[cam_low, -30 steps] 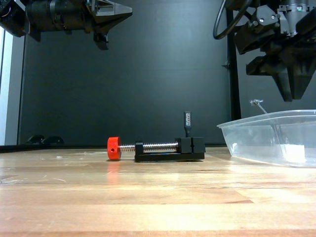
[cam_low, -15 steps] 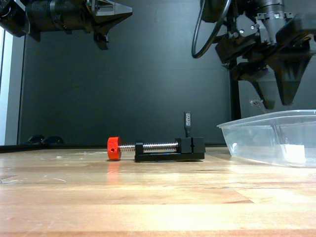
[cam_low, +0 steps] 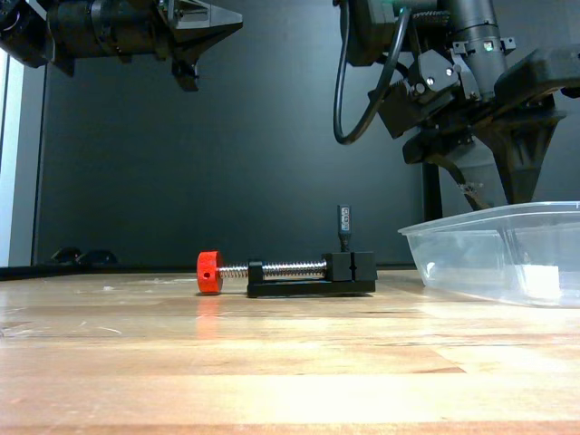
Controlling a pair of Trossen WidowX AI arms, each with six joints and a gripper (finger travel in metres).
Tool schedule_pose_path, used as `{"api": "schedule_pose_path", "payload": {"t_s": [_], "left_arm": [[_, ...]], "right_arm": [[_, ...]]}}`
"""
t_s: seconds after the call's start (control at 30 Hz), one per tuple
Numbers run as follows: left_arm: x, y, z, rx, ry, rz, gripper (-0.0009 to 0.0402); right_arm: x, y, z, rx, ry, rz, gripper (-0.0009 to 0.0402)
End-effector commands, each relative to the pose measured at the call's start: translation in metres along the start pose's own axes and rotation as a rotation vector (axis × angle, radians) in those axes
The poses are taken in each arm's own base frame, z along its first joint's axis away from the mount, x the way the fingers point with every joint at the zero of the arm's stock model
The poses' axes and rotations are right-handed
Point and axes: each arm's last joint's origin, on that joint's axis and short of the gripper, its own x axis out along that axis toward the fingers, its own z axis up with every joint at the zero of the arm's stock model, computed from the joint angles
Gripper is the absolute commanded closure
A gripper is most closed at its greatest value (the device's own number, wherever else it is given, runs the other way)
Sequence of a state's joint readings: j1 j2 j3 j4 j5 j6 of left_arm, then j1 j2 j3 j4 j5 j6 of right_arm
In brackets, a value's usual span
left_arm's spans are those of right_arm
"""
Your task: Pick the usb-c connector and install on the hub
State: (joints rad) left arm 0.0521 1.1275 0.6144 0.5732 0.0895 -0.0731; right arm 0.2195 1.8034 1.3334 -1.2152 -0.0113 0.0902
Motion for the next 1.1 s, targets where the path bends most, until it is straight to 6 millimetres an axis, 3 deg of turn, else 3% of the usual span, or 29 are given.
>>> {"api": "schedule_pose_path", "payload": {"t_s": [0.03,1.1], "left_arm": [[0.0,0.0,0.0,0.0,0.0,0.0,0.0393],[0.0,0.0,0.0,0.0,0.0,0.0,0.0393]], "right_arm": [[0.006,0.001,0.003,-0.001,0.022,0.014,0.0216],[0.023,-0.001,0.004,-0.007,0.027,0.008,0.0217]]}}
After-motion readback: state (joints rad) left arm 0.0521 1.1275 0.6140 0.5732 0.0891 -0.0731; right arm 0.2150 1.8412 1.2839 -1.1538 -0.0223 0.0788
